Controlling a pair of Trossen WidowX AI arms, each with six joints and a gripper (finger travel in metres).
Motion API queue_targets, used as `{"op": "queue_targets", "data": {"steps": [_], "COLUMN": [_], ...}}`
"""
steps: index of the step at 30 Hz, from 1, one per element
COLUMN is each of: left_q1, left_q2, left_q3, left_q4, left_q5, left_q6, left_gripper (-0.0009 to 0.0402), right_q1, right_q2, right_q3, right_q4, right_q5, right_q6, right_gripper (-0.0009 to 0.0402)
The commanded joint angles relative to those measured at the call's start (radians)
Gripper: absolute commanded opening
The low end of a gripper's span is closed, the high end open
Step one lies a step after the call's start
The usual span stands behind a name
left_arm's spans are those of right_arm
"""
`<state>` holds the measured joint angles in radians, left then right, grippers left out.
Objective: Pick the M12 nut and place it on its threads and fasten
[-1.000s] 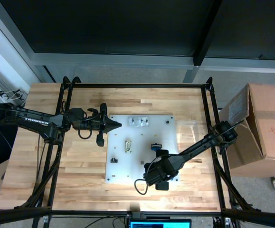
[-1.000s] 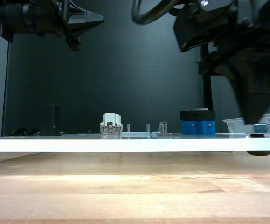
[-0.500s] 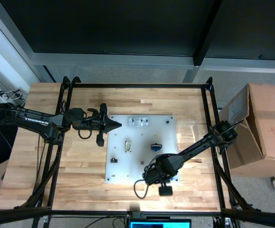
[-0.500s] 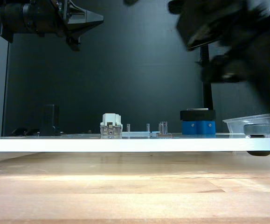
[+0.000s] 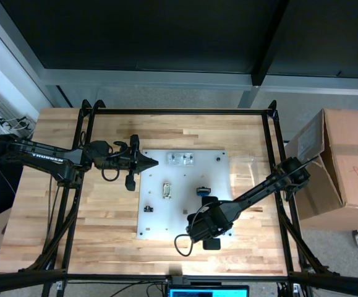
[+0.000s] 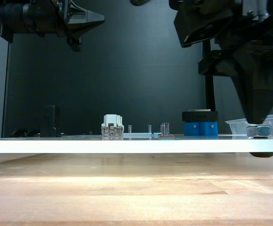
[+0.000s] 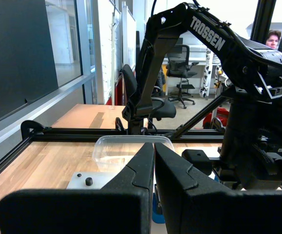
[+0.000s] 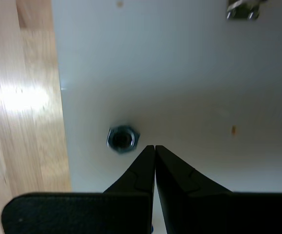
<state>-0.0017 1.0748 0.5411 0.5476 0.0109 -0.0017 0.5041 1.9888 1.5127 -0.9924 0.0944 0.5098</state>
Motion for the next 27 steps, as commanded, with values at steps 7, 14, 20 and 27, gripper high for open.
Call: {"op": "queue_targets", "data": {"steps": [7, 14, 20, 27], "left_q1": [0.000, 0.000, 0.000, 0.000], "left_q2": [0.000, 0.000, 0.000, 0.000], "left_q3": [0.000, 0.000, 0.000, 0.000], "left_q4": [0.000, 0.000, -0.001, 0.000], "left_q5": [0.000, 0.000, 0.000, 0.000], "left_q6": [0.000, 0.000, 0.000, 0.000], "left_gripper": [0.0000, 0.0000, 0.0000, 0.0000], "right_q1": [0.000, 0.002, 0.002, 0.002], "right_q2": [0.003, -0.008, -0.013, -0.032], "right_q3": [-0.029, -0.030, -0.030, -0.032], "right_q4": [0.043, 0.011, 0.006, 0.015], "right_q5": [-0.044, -0.243, -0.191, -0.138], "right_q6": [-0.004, -0.073, -0.072, -0.074], "right_gripper": [0.0000, 0.0000, 0.0000, 0.0000]}}
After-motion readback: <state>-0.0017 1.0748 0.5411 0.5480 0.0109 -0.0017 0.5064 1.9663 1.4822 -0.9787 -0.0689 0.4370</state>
